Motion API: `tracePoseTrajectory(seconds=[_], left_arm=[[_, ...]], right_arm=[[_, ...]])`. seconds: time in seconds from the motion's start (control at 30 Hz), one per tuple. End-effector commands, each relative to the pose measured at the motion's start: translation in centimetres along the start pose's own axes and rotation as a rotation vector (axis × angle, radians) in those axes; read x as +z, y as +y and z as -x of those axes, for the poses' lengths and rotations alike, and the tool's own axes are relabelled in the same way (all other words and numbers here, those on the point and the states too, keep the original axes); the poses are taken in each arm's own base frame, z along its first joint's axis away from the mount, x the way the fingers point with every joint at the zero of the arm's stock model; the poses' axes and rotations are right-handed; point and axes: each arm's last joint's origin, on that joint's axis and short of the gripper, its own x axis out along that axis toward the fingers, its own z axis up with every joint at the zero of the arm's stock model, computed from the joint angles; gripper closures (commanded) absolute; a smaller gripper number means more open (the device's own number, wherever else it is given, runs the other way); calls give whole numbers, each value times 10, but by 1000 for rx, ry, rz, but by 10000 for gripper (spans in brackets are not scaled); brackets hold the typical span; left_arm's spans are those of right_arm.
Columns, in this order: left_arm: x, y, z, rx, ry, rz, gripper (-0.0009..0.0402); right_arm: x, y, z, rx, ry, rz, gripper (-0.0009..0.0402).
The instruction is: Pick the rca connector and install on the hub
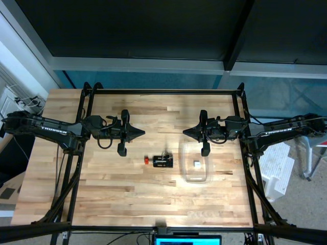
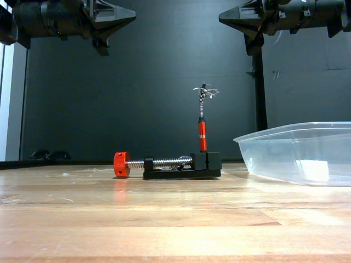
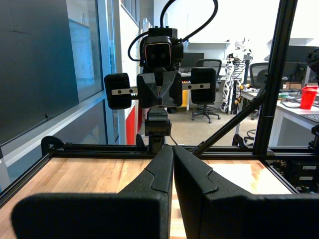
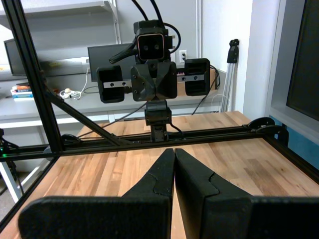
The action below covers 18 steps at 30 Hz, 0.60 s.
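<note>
- The connector [image 2: 202, 136] stands upright on the vise [image 2: 184, 164] with its cable [image 2: 202, 101] rising off the top and nothing holding it. Looks installed to me.
- The tray [image 1: 187, 173] on the right holds only the white block [image 1: 197, 164].
- The right gripper [image 1: 185, 132] hangs high by the tray's far edge, fingers pressed together and empty. The left gripper [image 1: 142, 132] mirrors it, far-left of the vise, closed on nothing.
- To check the seating, just eyeball it from the low view for tilt. Don't nudge the cable, it'd probably lever the plug off.
</note>
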Motion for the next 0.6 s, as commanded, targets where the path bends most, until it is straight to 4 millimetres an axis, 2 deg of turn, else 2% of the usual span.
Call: tracePoseTrajectory(seconds=[0.03,0.6], left_arm=[[0,0,0,0,0,0,393],[0,0,0,0,0,0,393]], right_arm=[[0,0,0,0,3,0,393],[-2,0,0,-2,21,1,393]])
